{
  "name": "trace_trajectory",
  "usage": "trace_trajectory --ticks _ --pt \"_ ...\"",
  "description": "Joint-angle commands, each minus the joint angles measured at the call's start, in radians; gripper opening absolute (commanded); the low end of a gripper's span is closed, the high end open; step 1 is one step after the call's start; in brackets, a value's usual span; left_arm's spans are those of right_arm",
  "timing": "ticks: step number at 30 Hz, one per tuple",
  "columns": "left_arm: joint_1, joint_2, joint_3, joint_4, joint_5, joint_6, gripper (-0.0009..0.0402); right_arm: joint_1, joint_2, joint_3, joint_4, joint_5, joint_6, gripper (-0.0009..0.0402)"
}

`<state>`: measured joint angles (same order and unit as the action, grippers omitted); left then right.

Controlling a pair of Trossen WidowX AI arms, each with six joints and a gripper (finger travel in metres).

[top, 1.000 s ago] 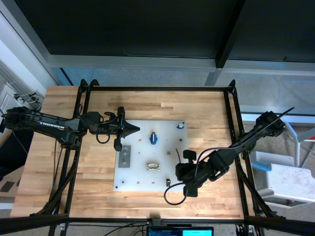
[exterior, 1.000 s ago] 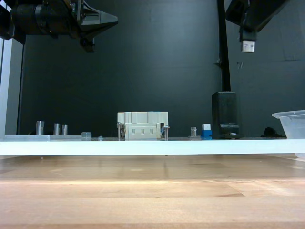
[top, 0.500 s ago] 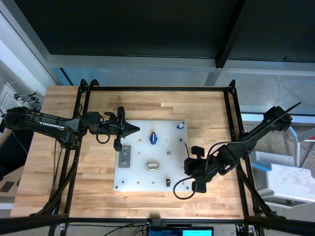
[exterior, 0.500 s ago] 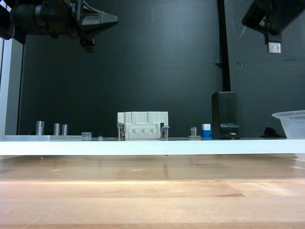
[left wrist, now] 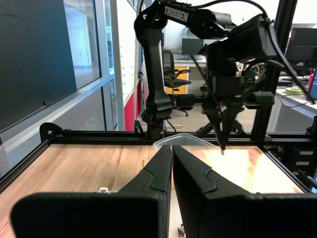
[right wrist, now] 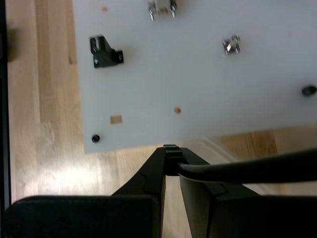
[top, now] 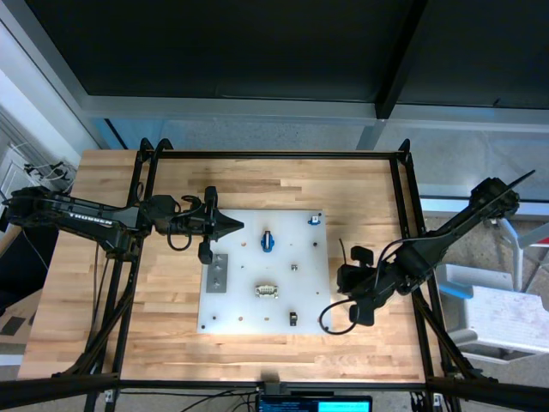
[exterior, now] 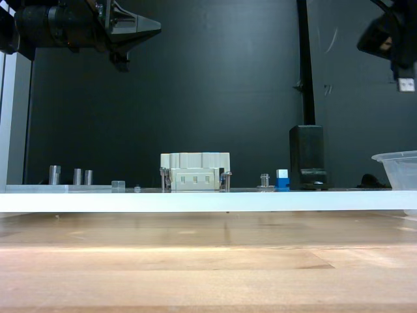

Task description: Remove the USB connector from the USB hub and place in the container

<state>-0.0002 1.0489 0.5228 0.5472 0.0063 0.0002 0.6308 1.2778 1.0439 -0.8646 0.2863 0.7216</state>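
Matt white board [top: 249,313] on pale wooden table [top: 171,343]; container [exterior: 397,166] seemingly clear plastic.

High view: was set above the counter [top: 257,184], aimed down.
Low view: was set level at counter height.
Wrist views: were aimed along left end effector [left wrist: 171,148] and right end effector [right wrist: 171,151].
Shared: white board [top: 240,309].
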Motion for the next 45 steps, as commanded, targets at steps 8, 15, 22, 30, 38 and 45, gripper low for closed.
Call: trace_trajectory --ticks 8,15,22,30,38,45 --pt "0.000 0.000 0.000 0.000 0.000 0.000 0.0001 0.039 -0.100 -0.121 -0.014 -0.020 0.083 0.0000" --pt "0.000 0.000 0.000 0.000 0.000 0.000 0.0001 0.068 -0.156 -0.207 -0.014 -0.026 0.150 0.0000" --pt "0.000 0.000 0.000 0.000 0.000 0.000 0.0001 0.104 -0.197 -0.278 -0.014 -0.027 0.220 0.0000" --pt "0.000 0.000 0.000 0.000 0.000 0.000 0.0001 0.149 -0.208 -0.335 -0.013 -0.047 0.285 0.0000" --pt "0.000 0.000 0.000 0.000 0.000 0.000 0.0001 0.161 -0.209 -0.356 -0.011 -0.051 0.311 0.0000" --pt "0.000 0.000 0.000 0.000 0.000 0.000 0.0001 0.162 -0.209 -0.356 -0.009 -0.051 0.310 0.0000"
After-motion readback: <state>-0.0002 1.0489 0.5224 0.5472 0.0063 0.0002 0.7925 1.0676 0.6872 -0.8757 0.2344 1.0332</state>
